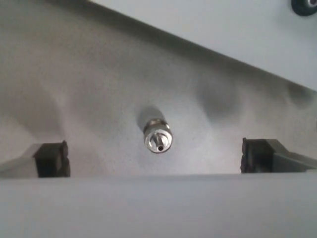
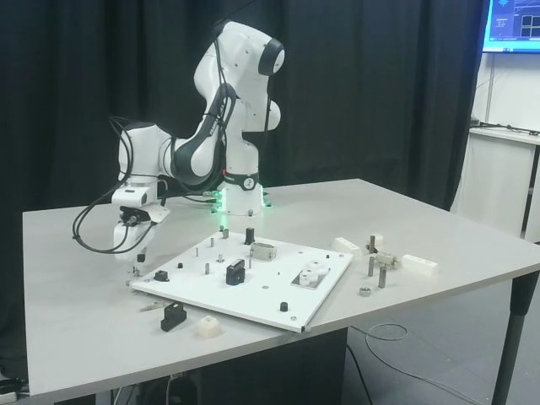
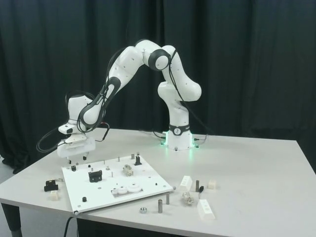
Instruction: Remove square peg 2.
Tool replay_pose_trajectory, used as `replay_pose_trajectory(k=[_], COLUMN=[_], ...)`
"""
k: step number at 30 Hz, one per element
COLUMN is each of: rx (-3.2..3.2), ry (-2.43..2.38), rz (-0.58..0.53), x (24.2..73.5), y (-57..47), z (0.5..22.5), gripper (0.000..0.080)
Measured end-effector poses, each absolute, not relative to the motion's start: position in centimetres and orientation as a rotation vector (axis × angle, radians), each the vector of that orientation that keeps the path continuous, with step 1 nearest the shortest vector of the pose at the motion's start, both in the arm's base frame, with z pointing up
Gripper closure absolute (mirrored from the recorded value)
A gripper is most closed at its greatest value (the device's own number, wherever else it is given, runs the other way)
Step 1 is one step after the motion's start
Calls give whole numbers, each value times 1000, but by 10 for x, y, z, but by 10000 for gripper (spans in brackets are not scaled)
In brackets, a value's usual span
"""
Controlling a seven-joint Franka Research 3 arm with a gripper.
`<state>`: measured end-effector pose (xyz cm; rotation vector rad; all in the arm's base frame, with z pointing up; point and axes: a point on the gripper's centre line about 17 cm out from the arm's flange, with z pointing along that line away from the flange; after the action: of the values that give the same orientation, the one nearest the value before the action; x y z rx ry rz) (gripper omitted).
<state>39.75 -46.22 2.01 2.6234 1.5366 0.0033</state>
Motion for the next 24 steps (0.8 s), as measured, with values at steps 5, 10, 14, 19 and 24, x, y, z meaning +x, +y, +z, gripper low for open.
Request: replay_pose_trajectory(k=[5,10,14,19,24], rx=[2621,2623,2625,2626,2625], ry=[1535,1534,1534,1531,1528], rz=[8,15,21,29,41], x=[400,401,402,405,407], y=[-464,-465,-467,-469,-471], z=[23,26,30,34,40], gripper=[155,11,11,3,3])
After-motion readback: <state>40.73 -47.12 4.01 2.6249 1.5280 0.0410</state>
